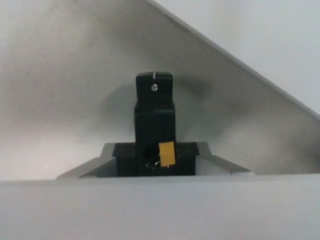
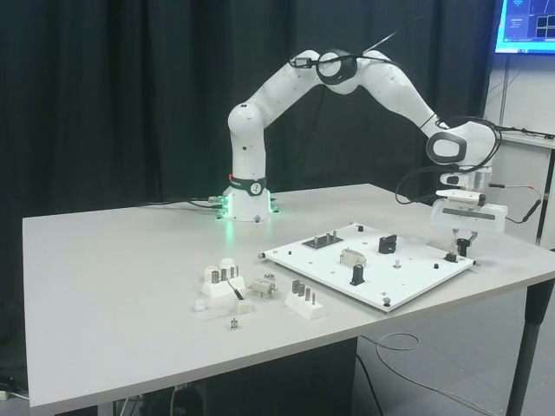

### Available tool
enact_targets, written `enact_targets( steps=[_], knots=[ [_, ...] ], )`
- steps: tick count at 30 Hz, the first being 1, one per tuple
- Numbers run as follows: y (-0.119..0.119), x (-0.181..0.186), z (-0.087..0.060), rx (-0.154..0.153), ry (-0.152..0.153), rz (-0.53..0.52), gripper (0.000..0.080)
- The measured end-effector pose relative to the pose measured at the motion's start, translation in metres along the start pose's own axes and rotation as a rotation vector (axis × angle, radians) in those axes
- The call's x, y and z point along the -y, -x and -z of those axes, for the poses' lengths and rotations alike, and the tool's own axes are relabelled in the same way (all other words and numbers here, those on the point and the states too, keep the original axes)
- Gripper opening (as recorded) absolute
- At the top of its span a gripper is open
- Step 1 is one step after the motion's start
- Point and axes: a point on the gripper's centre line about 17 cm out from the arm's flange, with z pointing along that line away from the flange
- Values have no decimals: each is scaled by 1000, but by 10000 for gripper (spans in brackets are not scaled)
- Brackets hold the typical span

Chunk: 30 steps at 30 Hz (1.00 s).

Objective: Insert D-SUB.

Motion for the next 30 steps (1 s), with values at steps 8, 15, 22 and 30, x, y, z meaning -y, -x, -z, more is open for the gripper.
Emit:
enact_targets(
  steps=[8,15,22,30],
  knots=[
    [-5,2,10,-18,-5,15,156],
    [-7,-1,13,-20,3,35,156],
    [-11,-3,13,-23,9,37,156],
    [-16,-7,11,-26,19,34,156]
  ],
)
